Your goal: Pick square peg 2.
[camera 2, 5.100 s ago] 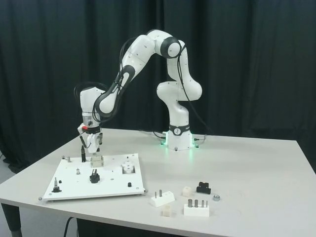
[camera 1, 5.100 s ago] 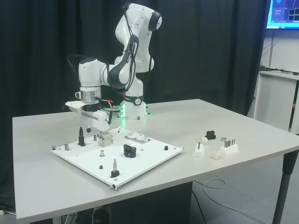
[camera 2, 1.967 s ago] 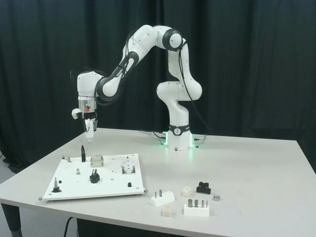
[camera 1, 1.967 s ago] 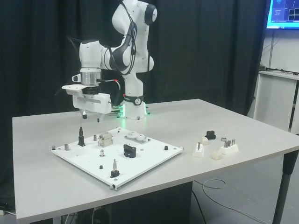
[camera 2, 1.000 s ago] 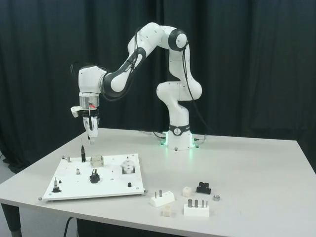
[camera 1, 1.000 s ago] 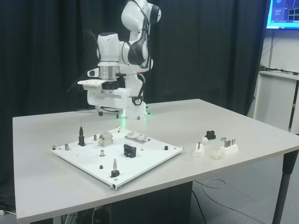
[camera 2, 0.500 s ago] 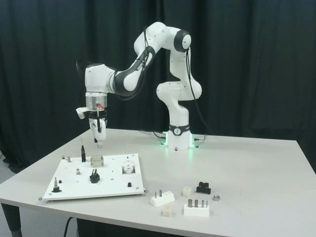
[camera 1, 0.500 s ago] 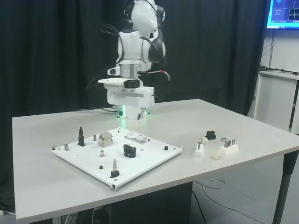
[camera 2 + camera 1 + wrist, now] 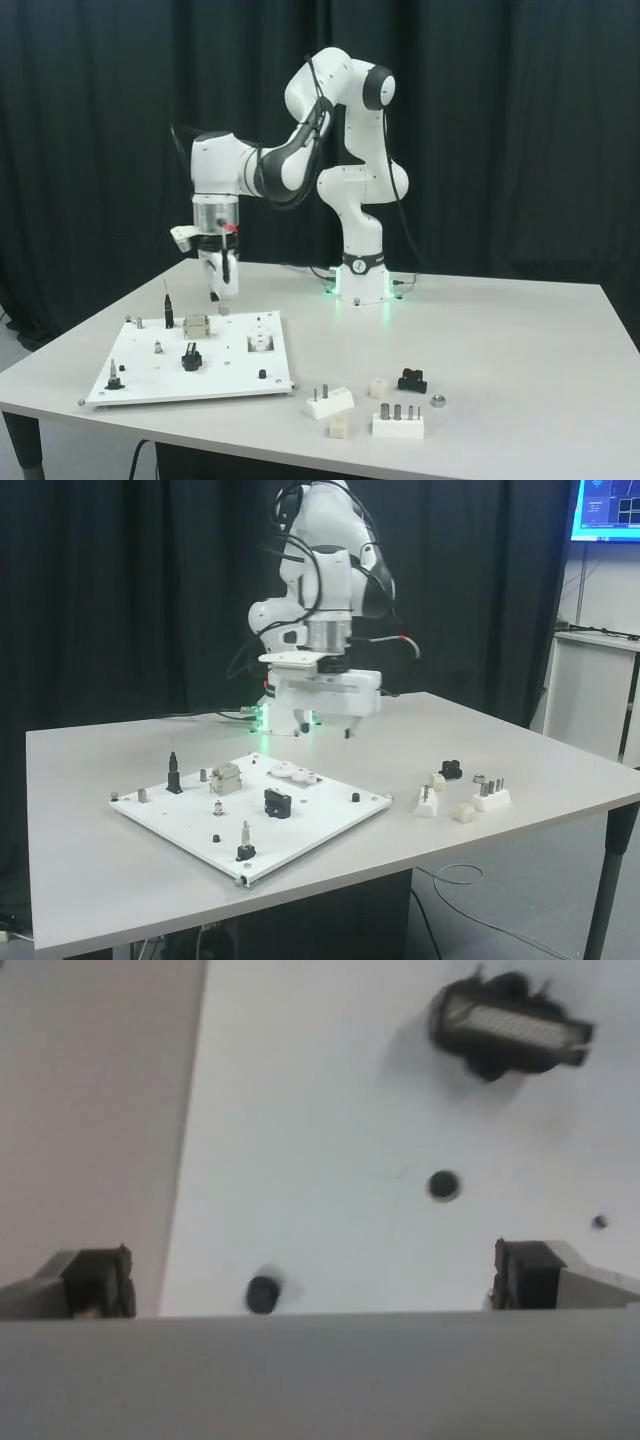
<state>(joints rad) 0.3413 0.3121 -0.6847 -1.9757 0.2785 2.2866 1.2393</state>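
While its fingers stand apart and empty, the hand (image 9: 322, 726) hovers above the white board (image 9: 310, 820).

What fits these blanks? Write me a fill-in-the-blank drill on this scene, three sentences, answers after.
1. The gripper hangs above the white board with its fingers ____.
2. The white board lies on a ____ table.
3. The light at the foot of the arm glows ____.

Missing words: open; grey; green.
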